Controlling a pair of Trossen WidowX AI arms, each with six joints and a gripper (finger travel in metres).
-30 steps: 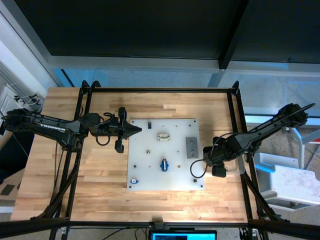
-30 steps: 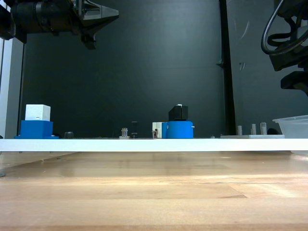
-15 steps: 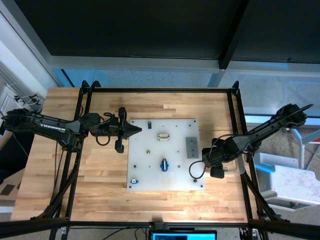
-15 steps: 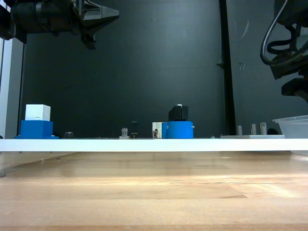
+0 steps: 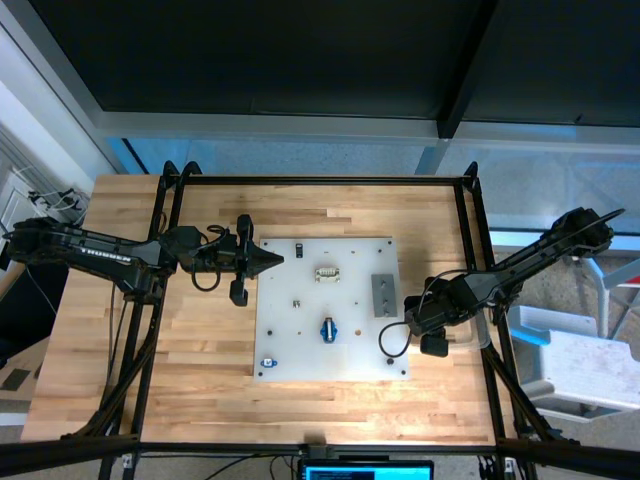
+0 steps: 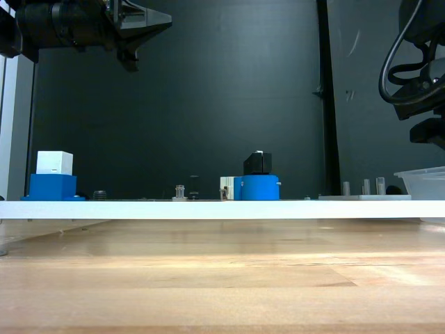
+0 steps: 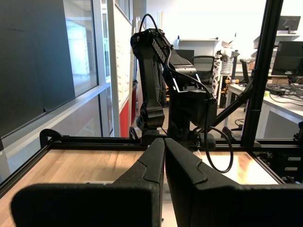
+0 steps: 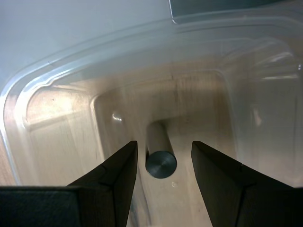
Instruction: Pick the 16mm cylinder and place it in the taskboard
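Right tool (image 8: 164,146) has dropped slightly into the clear bin (image 8: 52,66). Its fingers are spread wide, straddling the 16mm cylinder (image 8: 160,160) lying inside, no grip yet. I'd close next. Left tool (image 5: 268,258) is pinched closed, far from the bin, across the taskboard (image 5: 290,345).

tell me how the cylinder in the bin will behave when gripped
Lying sideways in the clear bin, the cylinder probably rolls if nudged. Smooth metal, it may slip in the open right hand flanking it. Left hand hangs shut above the taskboard.

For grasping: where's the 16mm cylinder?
Right wrist view: the 16mm cylinder in clear bin under open right gripper, right of taskboard; left gripper shut, at its left.
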